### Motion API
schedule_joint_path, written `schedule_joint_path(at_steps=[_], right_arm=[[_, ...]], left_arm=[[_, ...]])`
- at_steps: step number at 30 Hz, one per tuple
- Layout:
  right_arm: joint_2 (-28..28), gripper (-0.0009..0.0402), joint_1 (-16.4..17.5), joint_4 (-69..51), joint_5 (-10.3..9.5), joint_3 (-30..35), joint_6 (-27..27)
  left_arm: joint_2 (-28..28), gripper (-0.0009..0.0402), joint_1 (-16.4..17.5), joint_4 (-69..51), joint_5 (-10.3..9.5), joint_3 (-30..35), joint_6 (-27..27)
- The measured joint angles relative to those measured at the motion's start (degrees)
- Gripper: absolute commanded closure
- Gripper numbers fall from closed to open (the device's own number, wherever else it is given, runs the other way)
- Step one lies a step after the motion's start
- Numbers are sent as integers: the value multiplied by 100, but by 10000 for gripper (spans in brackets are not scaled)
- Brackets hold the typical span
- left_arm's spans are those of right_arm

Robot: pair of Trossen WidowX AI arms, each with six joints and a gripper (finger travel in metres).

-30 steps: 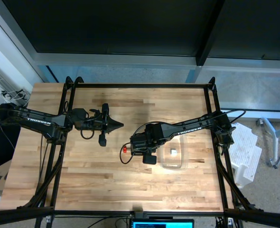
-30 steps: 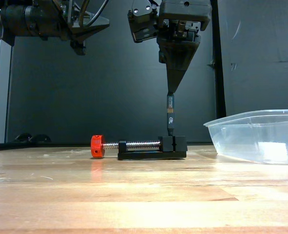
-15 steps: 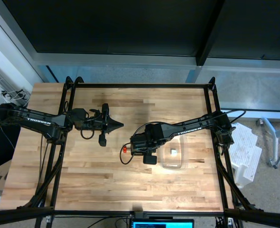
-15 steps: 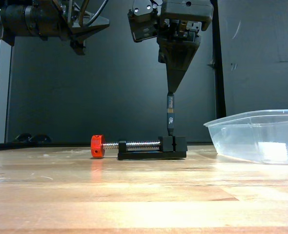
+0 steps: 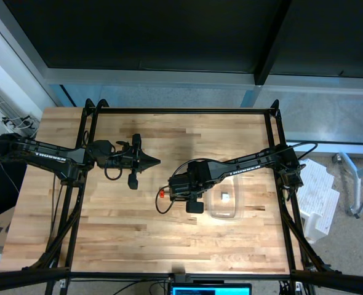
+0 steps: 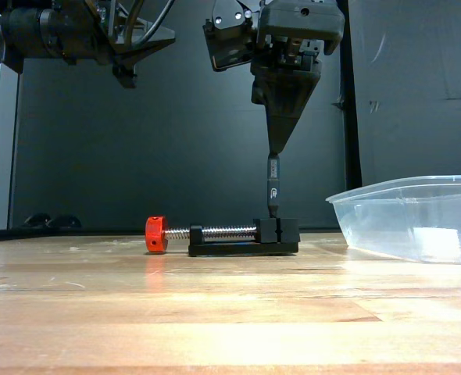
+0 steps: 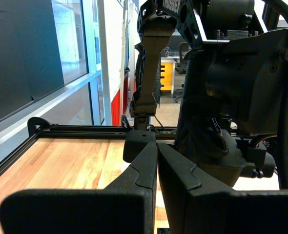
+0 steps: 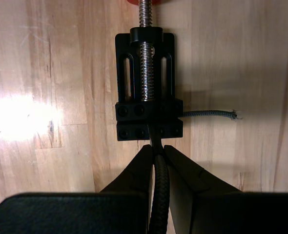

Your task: Pick the USB-C connector and install on taskboard

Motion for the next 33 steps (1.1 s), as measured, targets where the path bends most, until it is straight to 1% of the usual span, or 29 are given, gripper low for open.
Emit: schedule_joint_path(at_steps=[9, 16, 33], right_arm=[[0, 393, 0, 11, 2, -15, -28], [-31, 393, 2, 214, 9, -186, -44], [-39, 393, 0, 210, 7, -205, -85]], left_arm=[[0, 393, 0, 0, 2, 0, 0], [0, 393, 0, 2, 0, 0, -2], [0, 393, 0, 0, 2, 0, 0]])
